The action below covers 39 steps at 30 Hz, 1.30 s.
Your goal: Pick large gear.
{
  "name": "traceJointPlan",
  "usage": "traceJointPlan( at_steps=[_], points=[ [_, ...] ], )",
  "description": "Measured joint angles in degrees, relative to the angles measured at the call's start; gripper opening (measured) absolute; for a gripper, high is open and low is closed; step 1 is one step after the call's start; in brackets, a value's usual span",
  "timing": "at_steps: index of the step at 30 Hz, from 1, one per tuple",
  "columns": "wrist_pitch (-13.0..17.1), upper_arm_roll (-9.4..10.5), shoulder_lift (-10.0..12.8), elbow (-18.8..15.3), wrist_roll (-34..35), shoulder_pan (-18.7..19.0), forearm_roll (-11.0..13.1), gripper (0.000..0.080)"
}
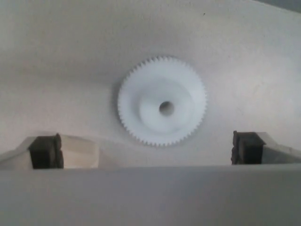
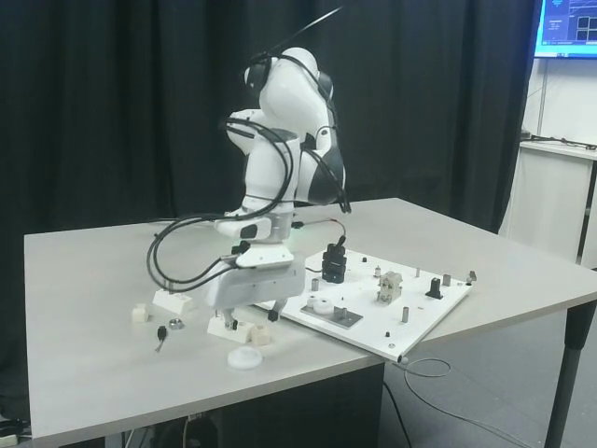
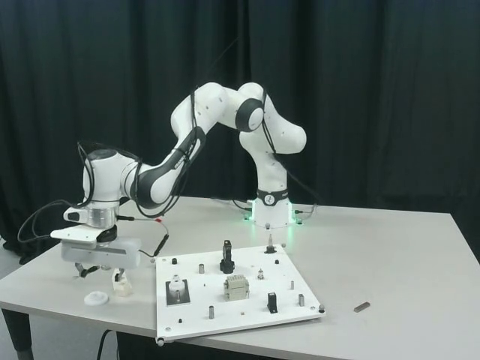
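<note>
Black-padded fingers [image 1: 47,151] spread apart, released, above white toothed large gear [image 1: 162,107], round centre hole.

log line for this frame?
phase: pre-grasp | gripper: open, above table | flat white toothed large gear: on grey table, ungrasped

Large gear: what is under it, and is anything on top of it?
The large gear lies flat on the bare grey table, nothing on top. The open gripper hangs above it, not touching. Through its centre hole only darkness shows; the table beneath the gear is covered.
</note>
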Motion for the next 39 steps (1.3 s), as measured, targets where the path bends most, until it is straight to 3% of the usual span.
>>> traceJointPlan(
  at_steps=[7, 18, 39],
  points=[
    [-1.58, 0.03, 2.92, 2.97, 0.0, -0.91, 1.85, 0.08],
    [-1.7, 0.03, 6.3, 5.64, -0.03, -1.8, 2.2, 0.08],
    [-4.58, 0.03, 9.21, 9.69, -0.11, -3.29, 4.16, 0.08]
  ],
)
